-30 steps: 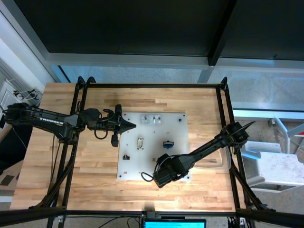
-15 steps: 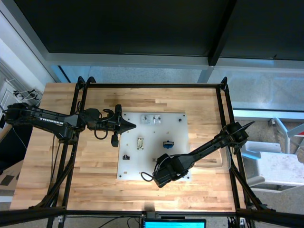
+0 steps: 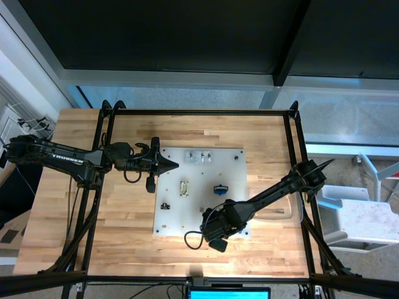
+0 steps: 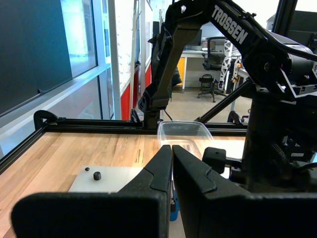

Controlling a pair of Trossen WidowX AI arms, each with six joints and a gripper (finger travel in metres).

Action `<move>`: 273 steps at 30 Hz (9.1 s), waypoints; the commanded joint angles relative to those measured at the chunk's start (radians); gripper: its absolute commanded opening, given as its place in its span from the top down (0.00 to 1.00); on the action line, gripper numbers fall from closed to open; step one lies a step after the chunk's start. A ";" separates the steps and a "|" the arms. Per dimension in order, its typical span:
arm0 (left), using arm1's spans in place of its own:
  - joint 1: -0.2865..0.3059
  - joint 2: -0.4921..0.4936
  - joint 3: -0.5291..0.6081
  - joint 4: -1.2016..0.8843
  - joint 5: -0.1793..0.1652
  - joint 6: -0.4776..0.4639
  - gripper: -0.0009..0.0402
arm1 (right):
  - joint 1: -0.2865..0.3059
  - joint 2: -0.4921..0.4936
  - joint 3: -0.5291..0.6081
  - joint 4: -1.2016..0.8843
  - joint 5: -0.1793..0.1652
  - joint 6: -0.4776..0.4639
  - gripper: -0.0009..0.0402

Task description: Unfasten the M12 fastener and place in the container

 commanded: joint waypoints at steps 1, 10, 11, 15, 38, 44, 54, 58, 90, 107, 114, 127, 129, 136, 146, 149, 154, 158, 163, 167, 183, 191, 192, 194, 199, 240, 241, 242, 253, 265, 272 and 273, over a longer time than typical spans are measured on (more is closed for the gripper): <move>0.000 0.000 0.000 0.000 0.000 0.000 0.98 | 0.001 -0.017 0.001 -0.007 -0.003 -0.182 0.96; 0.000 0.000 0.000 0.000 0.000 0.000 0.98 | 0.001 -0.060 0.001 -0.037 -0.002 -0.327 0.98; 0.000 0.000 0.000 0.000 0.000 0.000 0.98 | 0.001 -0.067 0.001 -0.037 -0.002 -0.327 0.98; 0.000 0.000 0.000 0.000 0.000 0.000 0.98 | 0.001 -0.103 0.001 -0.039 -0.002 -0.327 0.98; 0.000 0.000 0.000 0.000 0.000 0.000 0.98 | 0.001 -0.531 -0.400 -0.055 0.000 -0.289 0.98; 0.000 0.000 0.000 0.000 0.000 0.000 0.98 | 0.001 -0.674 -0.559 -0.056 -0.001 -0.288 0.98; 0.000 0.000 0.000 0.000 0.000 0.000 0.98 | 0.002 -0.850 -0.723 -0.062 -0.005 -0.268 0.98; 0.000 0.000 0.000 0.000 0.000 0.000 0.98 | 0.002 -0.883 -0.757 -0.062 -0.026 -0.245 0.98; 0.000 0.000 0.000 0.000 0.000 0.000 0.98 | 0.003 -0.886 -0.795 -0.101 -0.020 -0.167 0.59; 0.000 0.000 0.000 0.000 0.000 0.000 0.98 | 0.003 -0.886 -0.795 -0.101 -0.020 -0.167 0.49; 0.000 0.000 0.000 0.000 0.000 0.000 0.98 | 0.003 -0.886 -0.795 -0.100 -0.019 -0.167 0.49; 0.000 0.000 0.000 0.000 0.000 0.000 0.98 | 0.003 -0.886 -0.795 -0.100 -0.020 -0.167 0.49; 0.000 0.000 0.000 0.000 0.000 0.000 0.98 | 0.003 -0.886 -0.795 -0.100 -0.020 -0.167 0.49; 0.000 0.000 0.000 0.000 0.000 0.000 0.98 | 0.003 -0.886 -0.795 -0.100 -0.019 -0.167 0.49; 0.000 0.000 0.000 0.000 0.000 0.000 0.98 | 0.003 -0.886 -0.795 -0.100 -0.019 -0.168 0.49; 0.000 0.000 0.000 0.000 0.000 0.000 0.98 | 0.003 -0.886 -0.795 -0.100 -0.019 -0.168 0.49; 0.000 0.000 0.000 0.000 0.000 0.000 0.98 | 0.003 -0.886 -0.795 -0.100 -0.019 -0.168 0.49; 0.000 0.000 0.000 0.000 0.000 0.000 0.98 | 0.003 -0.886 -0.795 -0.100 -0.019 -0.168 0.49; 0.000 0.000 0.000 0.000 0.000 0.000 0.98 | 0.003 -0.886 -0.795 -0.100 -0.019 -0.168 0.49; 0.000 0.000 0.000 0.000 0.000 0.000 0.98 | 0.003 -0.886 -0.795 -0.100 -0.019 -0.168 0.49; 0.000 0.000 0.000 0.000 0.000 0.000 0.98 | 0.003 -0.886 -0.795 -0.100 -0.019 -0.169 0.49; 0.000 0.000 0.000 0.000 0.000 0.000 0.98 | 0.003 -0.886 -0.795 -0.100 -0.020 -0.169 0.49; 0.000 0.000 0.000 0.000 0.000 0.000 0.98 | 0.003 -0.886 -0.795 -0.100 -0.020 -0.169 0.49; 0.000 0.000 0.000 0.000 0.000 0.000 0.98 | 0.003 -0.886 -0.795 -0.100 -0.020 -0.169 0.49; 0.000 0.000 0.000 0.000 0.000 0.000 0.98 | 0.003 -0.886 -0.795 -0.100 -0.020 -0.169 0.49; 0.000 0.000 0.000 0.000 0.000 0.000 0.98 | 0.003 -0.886 -0.795 -0.100 -0.022 -0.169 0.49; 0.000 0.000 0.000 0.000 0.000 0.000 0.98 | 0.003 -0.886 -0.795 -0.100 -0.022 -0.169 0.49; 0.000 0.000 0.000 0.000 0.000 0.000 0.98 | 0.003 -0.886 -0.795 -0.100 -0.022 -0.169 0.49; 0.000 0.000 0.000 0.000 0.000 0.000 0.98 | 0.003 -0.886 -0.795 -0.100 -0.022 -0.169 0.49; 0.000 0.000 0.000 0.000 0.000 0.000 0.98 | 0.003 -0.886 -0.795 -0.100 -0.021 -0.169 0.49; 0.000 0.000 0.000 0.000 0.000 0.000 0.98 | 0.003 -0.886 -0.796 -0.099 -0.021 -0.169 0.49; 0.000 0.000 0.000 0.000 0.000 0.000 0.98 | 0.003 -0.886 -0.796 -0.099 -0.021 -0.169 0.49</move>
